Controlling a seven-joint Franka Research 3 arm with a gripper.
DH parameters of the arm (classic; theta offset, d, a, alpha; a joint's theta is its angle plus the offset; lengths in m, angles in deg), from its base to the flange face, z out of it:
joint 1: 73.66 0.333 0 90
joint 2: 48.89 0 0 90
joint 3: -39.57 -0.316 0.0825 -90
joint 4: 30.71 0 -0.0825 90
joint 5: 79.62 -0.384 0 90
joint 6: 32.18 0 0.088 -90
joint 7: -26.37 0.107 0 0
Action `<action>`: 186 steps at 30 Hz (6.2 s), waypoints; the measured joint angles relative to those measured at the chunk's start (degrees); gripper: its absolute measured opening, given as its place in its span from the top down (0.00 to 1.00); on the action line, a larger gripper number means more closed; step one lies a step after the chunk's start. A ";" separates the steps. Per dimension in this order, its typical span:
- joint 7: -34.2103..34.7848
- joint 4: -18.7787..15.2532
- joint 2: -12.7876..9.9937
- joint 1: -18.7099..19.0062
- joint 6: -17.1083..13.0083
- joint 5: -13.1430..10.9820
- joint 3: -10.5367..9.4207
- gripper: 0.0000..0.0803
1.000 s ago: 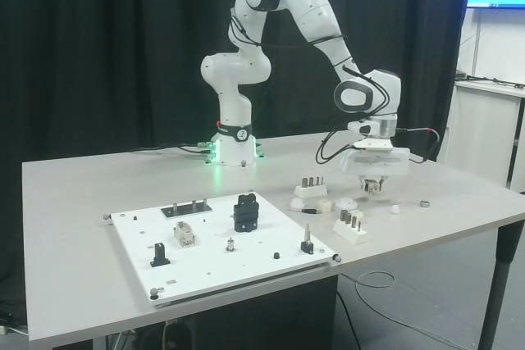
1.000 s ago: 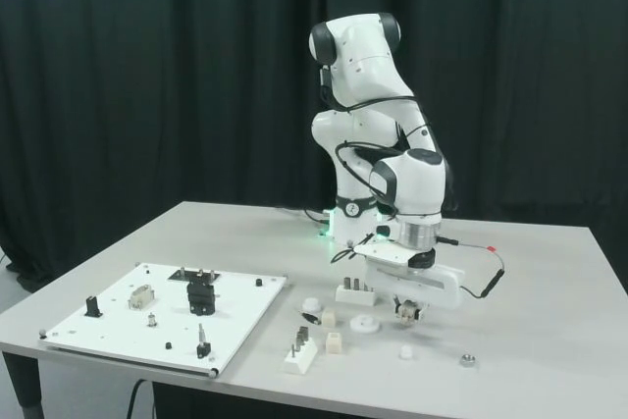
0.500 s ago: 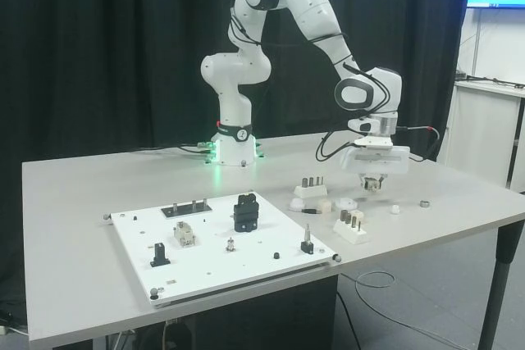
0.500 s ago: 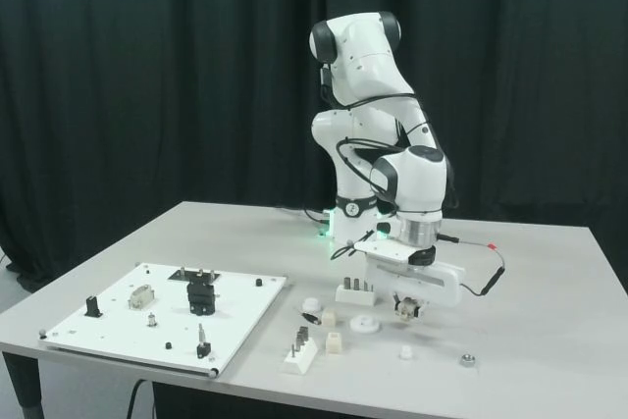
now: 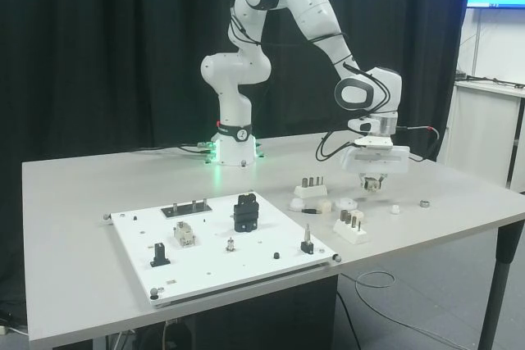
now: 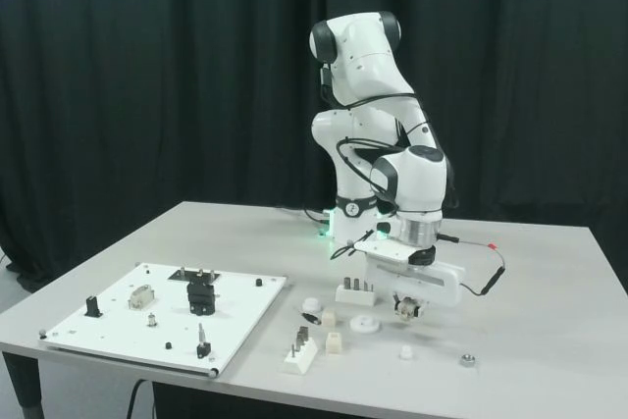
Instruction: Insert waterproof.
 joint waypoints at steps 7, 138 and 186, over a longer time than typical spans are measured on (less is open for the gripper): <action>-0.09 0.00 0.00 -0.03 0.01 0.00 0.00 0.61; -82.81 11.40 6.33 -18.00 6.91 -10.64 35.12 0.61; -93.87 26.64 -8.94 -18.47 11.58 -27.86 38.70 0.61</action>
